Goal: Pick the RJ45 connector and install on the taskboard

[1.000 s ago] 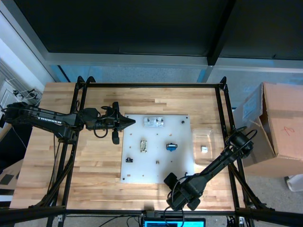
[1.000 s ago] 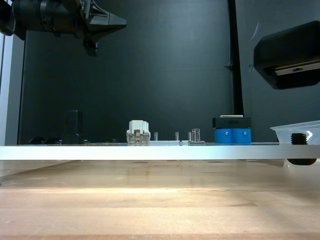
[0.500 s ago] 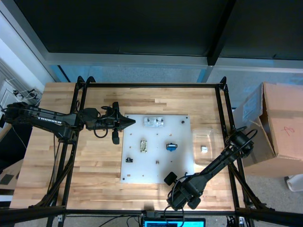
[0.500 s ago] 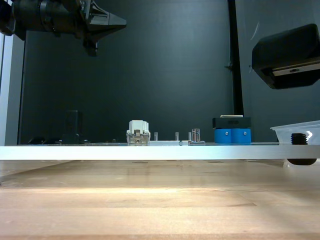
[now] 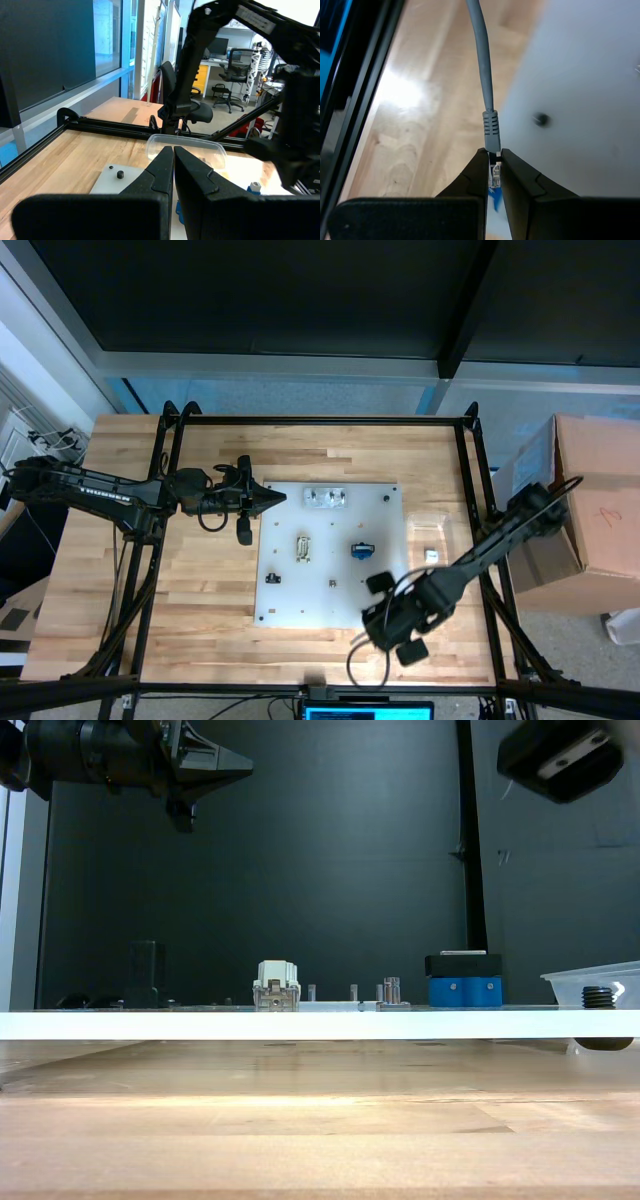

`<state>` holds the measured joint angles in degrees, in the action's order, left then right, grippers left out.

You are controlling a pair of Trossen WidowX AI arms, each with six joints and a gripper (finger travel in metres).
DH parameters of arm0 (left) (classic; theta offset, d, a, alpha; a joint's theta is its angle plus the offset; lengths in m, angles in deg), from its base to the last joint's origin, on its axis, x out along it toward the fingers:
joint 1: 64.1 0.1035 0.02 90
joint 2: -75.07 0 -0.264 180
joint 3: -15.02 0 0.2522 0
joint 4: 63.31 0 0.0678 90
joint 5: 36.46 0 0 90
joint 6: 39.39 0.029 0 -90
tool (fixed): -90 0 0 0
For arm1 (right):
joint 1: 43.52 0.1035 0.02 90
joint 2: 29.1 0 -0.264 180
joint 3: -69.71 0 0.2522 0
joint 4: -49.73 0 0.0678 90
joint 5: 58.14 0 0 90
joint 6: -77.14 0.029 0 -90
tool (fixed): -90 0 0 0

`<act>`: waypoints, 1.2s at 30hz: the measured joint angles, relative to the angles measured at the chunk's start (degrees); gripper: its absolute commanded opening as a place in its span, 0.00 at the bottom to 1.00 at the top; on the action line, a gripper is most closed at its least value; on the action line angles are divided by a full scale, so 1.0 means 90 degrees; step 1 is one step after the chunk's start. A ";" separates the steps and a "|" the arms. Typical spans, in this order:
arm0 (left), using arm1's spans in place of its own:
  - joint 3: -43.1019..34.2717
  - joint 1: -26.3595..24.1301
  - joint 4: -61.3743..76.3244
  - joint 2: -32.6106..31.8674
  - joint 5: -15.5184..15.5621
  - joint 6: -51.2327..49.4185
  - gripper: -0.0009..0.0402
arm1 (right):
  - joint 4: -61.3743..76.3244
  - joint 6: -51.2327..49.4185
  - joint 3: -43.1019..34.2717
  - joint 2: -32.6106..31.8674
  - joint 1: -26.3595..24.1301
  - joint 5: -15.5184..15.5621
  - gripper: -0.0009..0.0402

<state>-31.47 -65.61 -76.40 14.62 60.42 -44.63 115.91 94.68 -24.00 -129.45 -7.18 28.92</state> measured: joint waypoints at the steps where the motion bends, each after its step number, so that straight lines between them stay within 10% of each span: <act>1: 0.0000 0.0000 0.0002 0.0000 -0.0002 0.0000 0.02 | -0.0056 0.0141 0.0160 0.0192 -0.0095 0.0002 0.02; 21: 0.0000 0.0000 0.0002 0.0000 -0.0002 0.0000 0.02 | -0.1144 0.1280 0.2171 0.2181 -0.2137 -0.0962 0.02; 36: 0.0000 0.0005 -0.0129 -0.0022 0.0816 0.0090 0.02 | -0.2052 0.1224 0.1707 0.2006 -0.2319 -0.4590 0.02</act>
<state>-31.47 -65.57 -77.56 14.42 67.76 -43.82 97.45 105.70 -8.63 -111.40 -28.06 -12.39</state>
